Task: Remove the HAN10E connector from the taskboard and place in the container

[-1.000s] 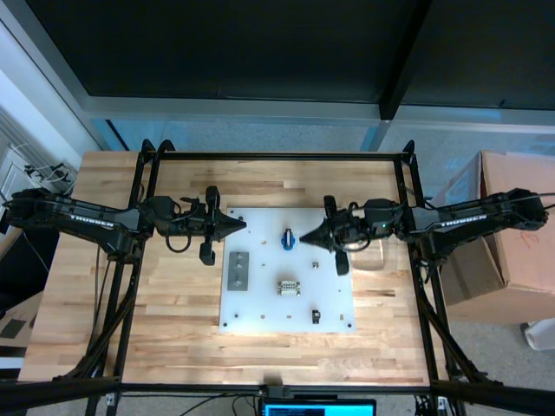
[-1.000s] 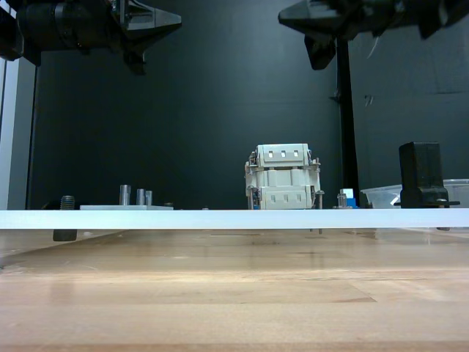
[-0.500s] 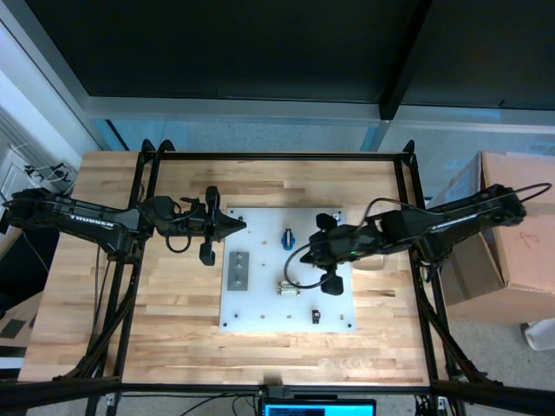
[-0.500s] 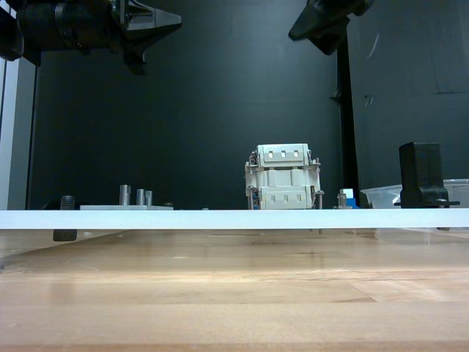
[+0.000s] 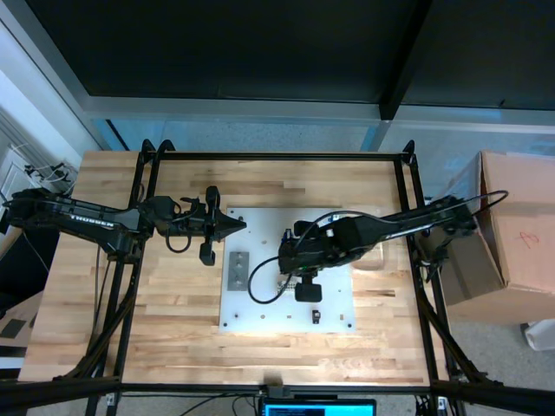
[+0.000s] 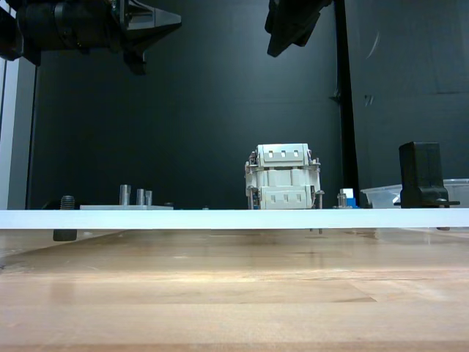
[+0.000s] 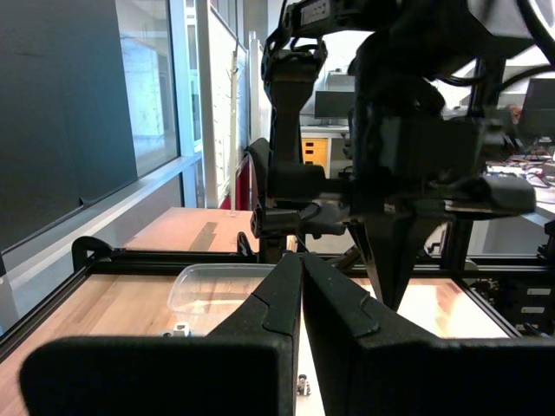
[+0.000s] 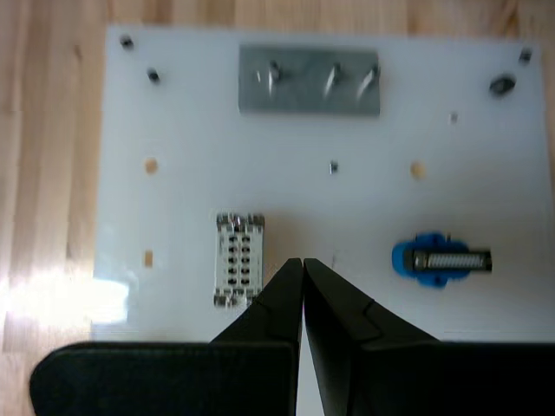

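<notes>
The grey HAN10E connector (image 6: 283, 178) stands upright and fully in its seat on the white taskboard (image 5: 260, 303), with nothing holding it. It lies partly under my right arm (image 5: 284, 284) and shows beside the fingers in the right wrist view (image 8: 238, 260). My right gripper (image 5: 281, 257) hangs well above it (image 6: 274, 50), fingers shut (image 8: 303, 262) and empty. My left gripper (image 5: 243, 224) hovers high over the board's far left corner (image 6: 177, 16), shut on nothing (image 7: 301, 256). The clear container (image 5: 371, 256) sits at the board's right edge (image 7: 217, 282).
A grey block with pins (image 5: 237, 270) is on the board's left part (image 8: 308, 91). A blue fitting (image 8: 438, 258) sits at the far middle, and a black part (image 6: 421, 176) near the front right. A cardboard box (image 5: 512, 234) stands off the table's right.
My right gripper has swung left and toward the near edge, from beside the container to above the connector. The left arm and the connector have not moved.
</notes>
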